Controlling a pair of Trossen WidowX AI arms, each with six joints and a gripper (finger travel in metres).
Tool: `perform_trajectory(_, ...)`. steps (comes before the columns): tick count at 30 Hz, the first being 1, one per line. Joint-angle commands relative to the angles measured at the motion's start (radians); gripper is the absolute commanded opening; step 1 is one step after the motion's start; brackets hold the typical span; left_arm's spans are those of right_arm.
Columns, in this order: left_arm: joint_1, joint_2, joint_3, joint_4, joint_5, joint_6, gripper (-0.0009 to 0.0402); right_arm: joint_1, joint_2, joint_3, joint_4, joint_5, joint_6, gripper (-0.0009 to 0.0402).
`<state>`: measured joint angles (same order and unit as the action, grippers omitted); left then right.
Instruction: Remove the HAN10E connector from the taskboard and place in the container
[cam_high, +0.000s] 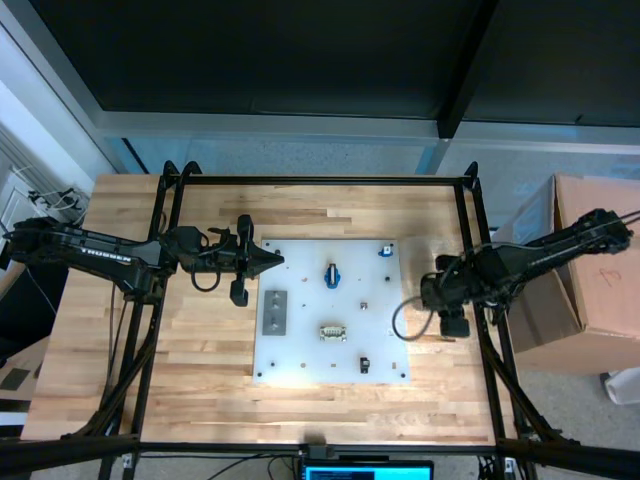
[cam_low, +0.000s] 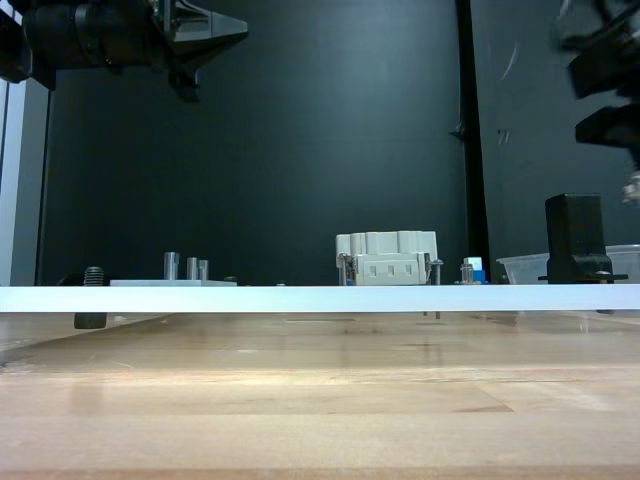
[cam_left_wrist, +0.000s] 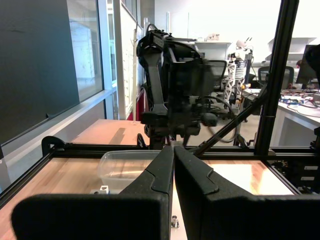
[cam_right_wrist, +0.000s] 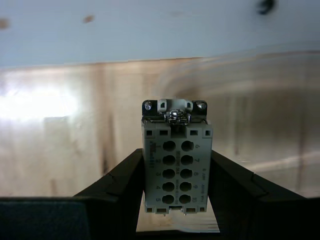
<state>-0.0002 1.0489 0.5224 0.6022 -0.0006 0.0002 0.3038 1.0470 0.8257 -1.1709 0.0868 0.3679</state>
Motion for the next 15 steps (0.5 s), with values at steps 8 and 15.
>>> perform_trajectory(8, 0.0, 0.0, 0.0, 0.0, 0.001, 0.0, 0.0, -0.296, 0.003, -0.079, 0.01, 0.003, -0.018, 0.0002)
perform_trajectory(15, 0.0, 0.0, 0.0, 0.0, 0.001, 0.0, 0.0, -0.367, 0.005, -0.152, 0.074, 0.002, 0.011, 0.0002)
